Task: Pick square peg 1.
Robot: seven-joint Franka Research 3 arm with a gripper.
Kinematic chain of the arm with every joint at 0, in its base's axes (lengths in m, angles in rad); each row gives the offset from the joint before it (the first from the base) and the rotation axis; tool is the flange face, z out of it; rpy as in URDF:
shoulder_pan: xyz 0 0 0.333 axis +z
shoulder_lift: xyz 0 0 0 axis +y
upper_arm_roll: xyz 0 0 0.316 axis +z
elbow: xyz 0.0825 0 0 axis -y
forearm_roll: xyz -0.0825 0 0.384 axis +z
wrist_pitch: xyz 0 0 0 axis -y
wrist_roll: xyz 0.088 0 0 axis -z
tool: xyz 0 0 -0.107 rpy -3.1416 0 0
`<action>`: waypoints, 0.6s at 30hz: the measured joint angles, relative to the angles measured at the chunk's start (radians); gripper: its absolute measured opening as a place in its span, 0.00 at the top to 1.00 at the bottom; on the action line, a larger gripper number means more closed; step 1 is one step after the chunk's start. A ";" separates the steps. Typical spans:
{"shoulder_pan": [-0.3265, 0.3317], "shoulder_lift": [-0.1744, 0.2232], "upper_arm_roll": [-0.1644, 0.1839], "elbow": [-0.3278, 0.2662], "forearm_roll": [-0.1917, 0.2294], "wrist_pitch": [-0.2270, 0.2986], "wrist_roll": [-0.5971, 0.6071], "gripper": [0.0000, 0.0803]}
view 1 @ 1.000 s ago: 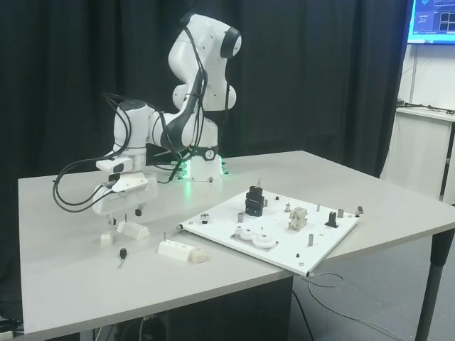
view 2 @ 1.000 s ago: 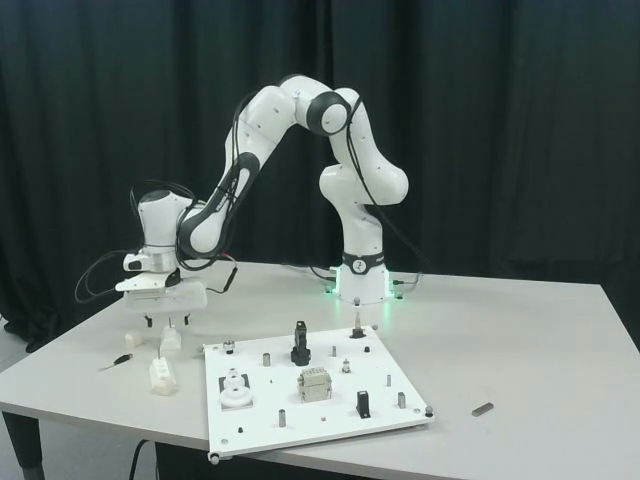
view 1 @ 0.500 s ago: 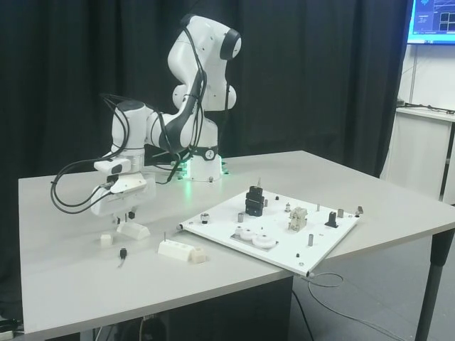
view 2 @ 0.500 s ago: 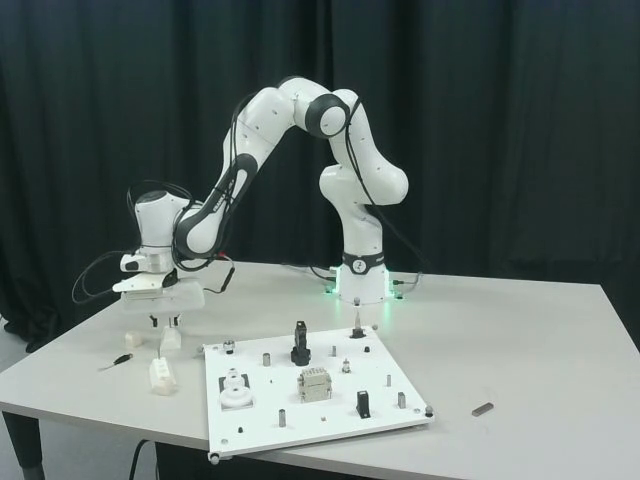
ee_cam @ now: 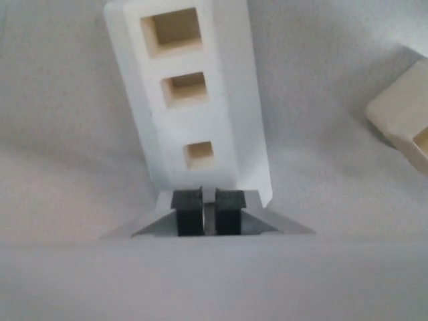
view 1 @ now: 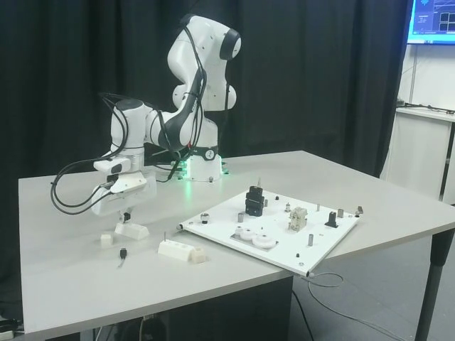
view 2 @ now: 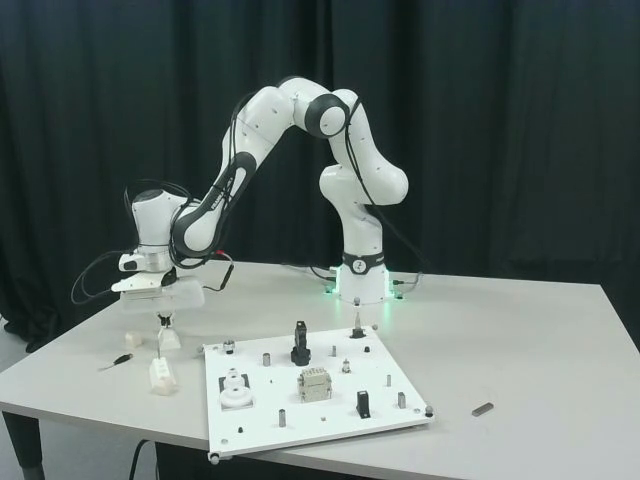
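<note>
Spreading widest is the grey surface (view 1: pixel 64 284), with the white arm (view 1: pixel 192 64) bolted at its back and bent low toward its own near corner. Next in bulk is the white board (view 1: pixel 284 245), studded with small fittings and lying well apart from the work.

Below the wrist sits a white holder block (ee_cam: pixel 194 100) with three square holes in a row, all of which look empty. A second white block (view 1: pixel 181 251) lies near it, a small cube (view 1: pixel 106 240) just beside it, and a little black part (view 1: pixel 123 253) in front.

The black fingers (ee_cam: pixel 187 212) hang above the holder's end, drawn almost together and pinching a thin grey sliver (ee_cam: pixel 208 217). I take this for square peg 1, held clear of the holes.

Such a peg is probably light, stiff and smooth, so it may slip or twist. Flat opposite faces near its top are the best hold. Only the holder directly beneath stands in the way.
</note>
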 joint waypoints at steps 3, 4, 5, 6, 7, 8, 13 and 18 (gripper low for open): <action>0.000 0.000 0.000 0.003 0.001 -0.007 0.000 0.96; 0.000 0.000 0.000 0.004 0.001 -0.011 0.000 0.96; 0.000 0.000 0.000 0.007 0.001 -0.016 0.000 0.96; 0.000 -0.001 -0.001 0.010 0.001 -0.021 0.000 0.96; 0.000 -0.001 -0.001 0.013 0.001 -0.026 0.000 0.96; 0.000 -0.002 -0.002 0.016 0.001 -0.032 0.000 0.96; 0.000 -0.011 -0.011 0.038 0.001 -0.074 0.000 0.96; 0.001 -0.027 -0.019 0.062 0.001 -0.128 0.000 0.96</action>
